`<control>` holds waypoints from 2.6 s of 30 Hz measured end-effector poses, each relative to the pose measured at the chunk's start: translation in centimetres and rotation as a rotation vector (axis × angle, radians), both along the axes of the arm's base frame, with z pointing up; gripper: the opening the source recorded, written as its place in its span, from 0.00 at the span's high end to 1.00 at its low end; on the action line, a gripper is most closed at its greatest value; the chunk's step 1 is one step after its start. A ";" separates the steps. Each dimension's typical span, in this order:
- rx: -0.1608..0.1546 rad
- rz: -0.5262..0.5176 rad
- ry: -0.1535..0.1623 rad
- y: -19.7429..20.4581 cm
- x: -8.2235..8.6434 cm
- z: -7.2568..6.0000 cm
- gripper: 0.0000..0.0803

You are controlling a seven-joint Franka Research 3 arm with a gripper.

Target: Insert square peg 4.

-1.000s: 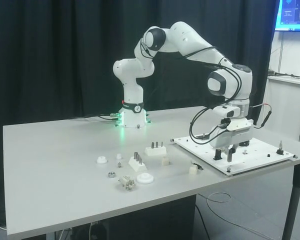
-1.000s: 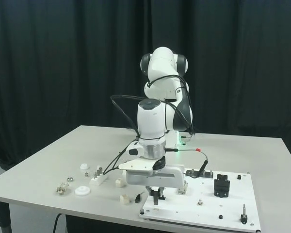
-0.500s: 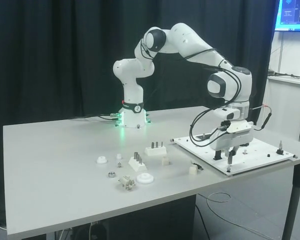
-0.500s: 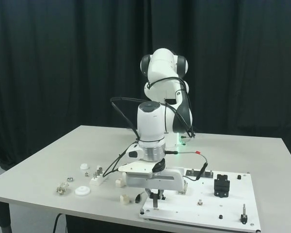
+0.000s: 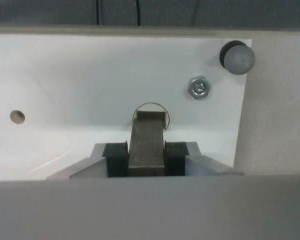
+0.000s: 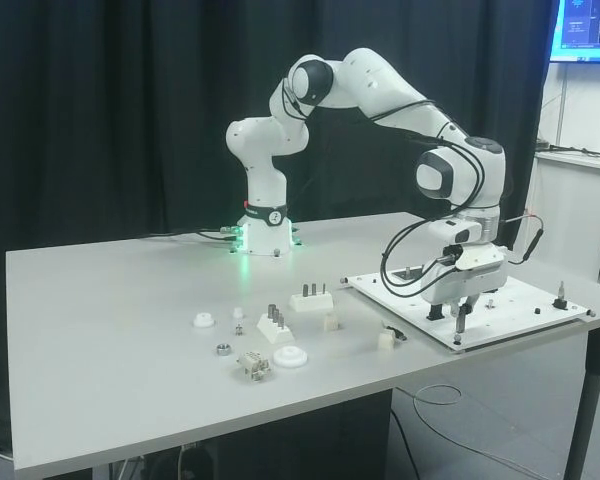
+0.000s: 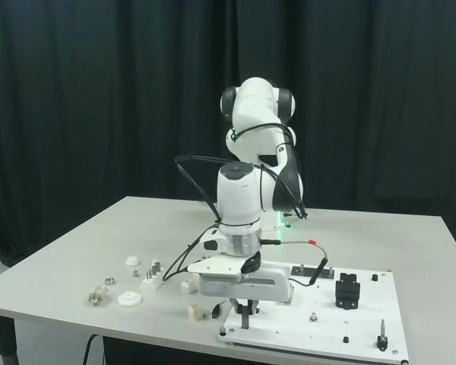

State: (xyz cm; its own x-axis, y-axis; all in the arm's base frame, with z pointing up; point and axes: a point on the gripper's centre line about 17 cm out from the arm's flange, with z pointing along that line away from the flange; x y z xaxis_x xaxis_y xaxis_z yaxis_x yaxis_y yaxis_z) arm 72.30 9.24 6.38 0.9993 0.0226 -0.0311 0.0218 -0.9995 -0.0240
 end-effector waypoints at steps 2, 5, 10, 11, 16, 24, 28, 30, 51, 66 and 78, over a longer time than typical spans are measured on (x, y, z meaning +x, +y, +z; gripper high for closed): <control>0.000 0.000 -0.001 0.0 0.0 -0.1 0.81; 0.000 0.002 -0.001 0.0 0.0 -0.1 0.81; -0.001 0.004 -0.003 0.0 0.1 -0.1 0.81; -0.001 0.004 -0.004 -0.1 0.1 -0.1 0.81; -0.005 0.003 -0.009 -0.2 0.3 -0.1 0.81; -0.009 0.005 -0.010 -0.2 0.3 -0.1 0.81; -0.011 0.007 -0.011 -0.2 0.3 -0.1 0.81; -0.012 0.008 -0.011 -0.1 0.3 -0.1 0.81; -0.034 -0.031 -0.013 0.0 0.3 -0.5 0.81; -0.044 -0.028 -0.016 0.0 0.3 -0.7 0.81; -0.052 -0.015 -0.006 -0.5 0.3 -0.2 0.58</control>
State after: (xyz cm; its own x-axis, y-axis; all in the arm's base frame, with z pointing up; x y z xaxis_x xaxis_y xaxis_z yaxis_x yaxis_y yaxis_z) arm 72.58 8.72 6.17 0.9997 0.0057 -0.0254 0.0064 -0.9996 0.0285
